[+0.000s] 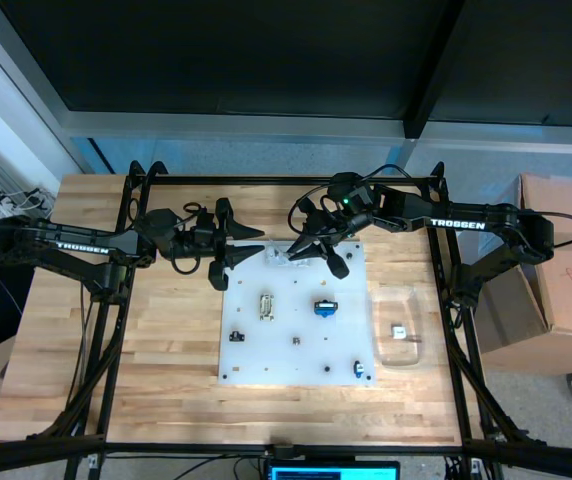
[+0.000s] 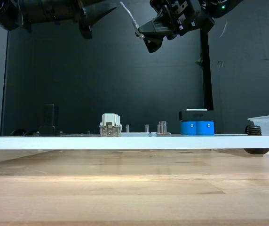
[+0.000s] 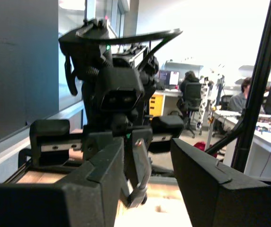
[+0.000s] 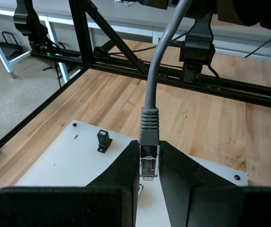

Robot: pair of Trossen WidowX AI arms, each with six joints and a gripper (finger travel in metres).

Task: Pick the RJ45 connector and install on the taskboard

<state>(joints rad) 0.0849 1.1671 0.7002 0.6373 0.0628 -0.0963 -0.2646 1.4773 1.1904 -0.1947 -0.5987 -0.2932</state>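
A robotics lab-office — monitor (image 3: 169,77), desk (image 3: 228,114), seated people (image 3: 242,97) beyond.

Wooden surface (image 1: 166,380), plank-topped. Black metal frame (image 1: 286,181) around its edges. Clear plastic tray (image 1: 407,304) on the right part of the surface, with a small white block (image 1: 400,330) inside. Cardboard box (image 1: 566,270) beyond the right edge. Lit screen (image 1: 332,470) at the near edge.

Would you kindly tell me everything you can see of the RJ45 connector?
The RJ45 connector is a clear plastic plug with a grey boot and a grey cable leading from it. It is held between the fingers of the right gripper, high above the far edge of the white board, clear of any seat. The left gripper, open, hovers to its left, apart from it.
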